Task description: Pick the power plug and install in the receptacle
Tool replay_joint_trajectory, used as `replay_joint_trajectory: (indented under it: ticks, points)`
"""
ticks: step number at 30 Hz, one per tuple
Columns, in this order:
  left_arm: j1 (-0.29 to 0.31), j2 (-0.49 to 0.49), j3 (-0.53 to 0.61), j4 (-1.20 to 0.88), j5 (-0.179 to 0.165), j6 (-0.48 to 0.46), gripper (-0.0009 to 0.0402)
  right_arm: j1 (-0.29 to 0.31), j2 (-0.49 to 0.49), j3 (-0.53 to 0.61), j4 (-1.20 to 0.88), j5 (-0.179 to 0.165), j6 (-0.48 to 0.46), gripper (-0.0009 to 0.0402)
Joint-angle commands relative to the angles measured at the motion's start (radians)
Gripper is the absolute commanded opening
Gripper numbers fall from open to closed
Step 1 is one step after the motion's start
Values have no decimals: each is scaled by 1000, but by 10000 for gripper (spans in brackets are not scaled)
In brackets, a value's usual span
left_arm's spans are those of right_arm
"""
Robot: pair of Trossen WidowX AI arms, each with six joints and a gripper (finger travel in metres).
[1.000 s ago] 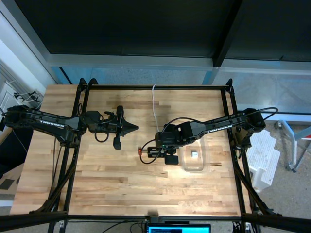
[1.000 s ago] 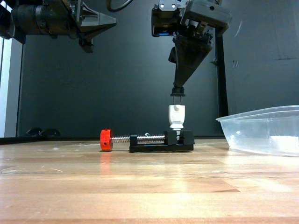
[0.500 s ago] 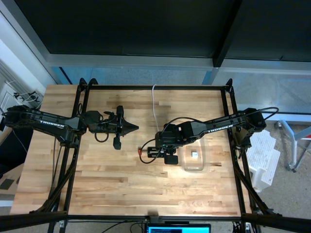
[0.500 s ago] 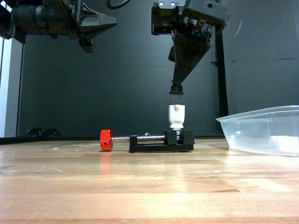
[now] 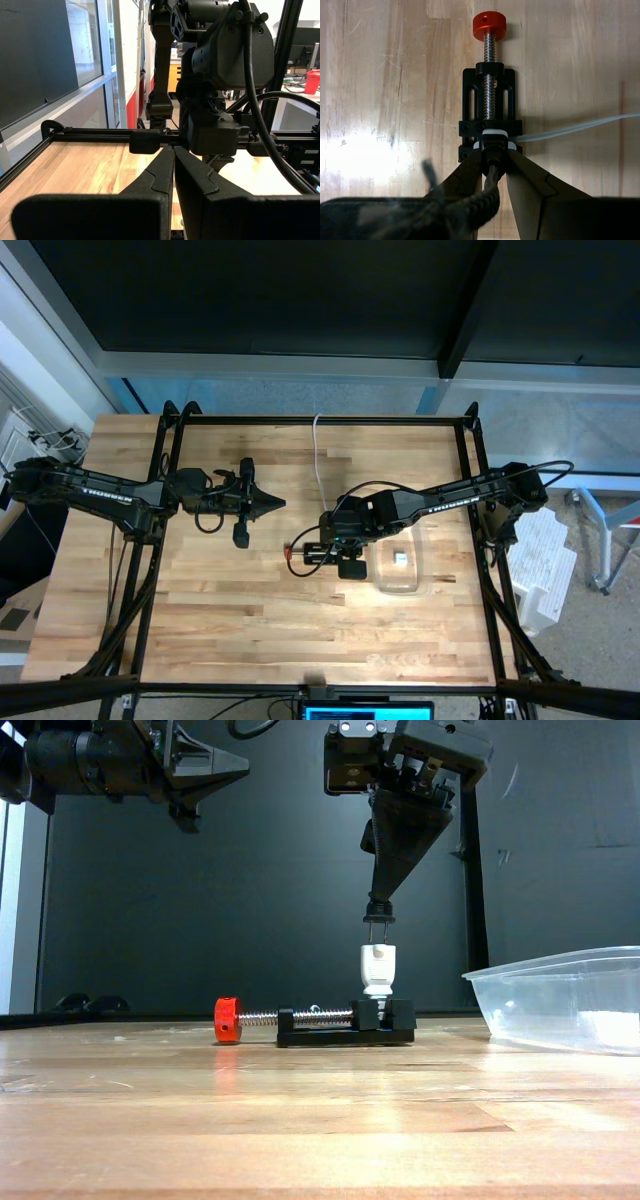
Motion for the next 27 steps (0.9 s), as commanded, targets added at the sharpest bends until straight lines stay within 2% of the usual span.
replay_joint_trajectory:
  ticks: [1, 27]
  points:
    - [0, 0, 0, 0, 0, 0, 0, 0, 1, -8, 6, 1, 0, 0]
    - [0, 0, 0, 0, 0, 0, 0, -2, 1, -68, 58, 1, -1, 0]
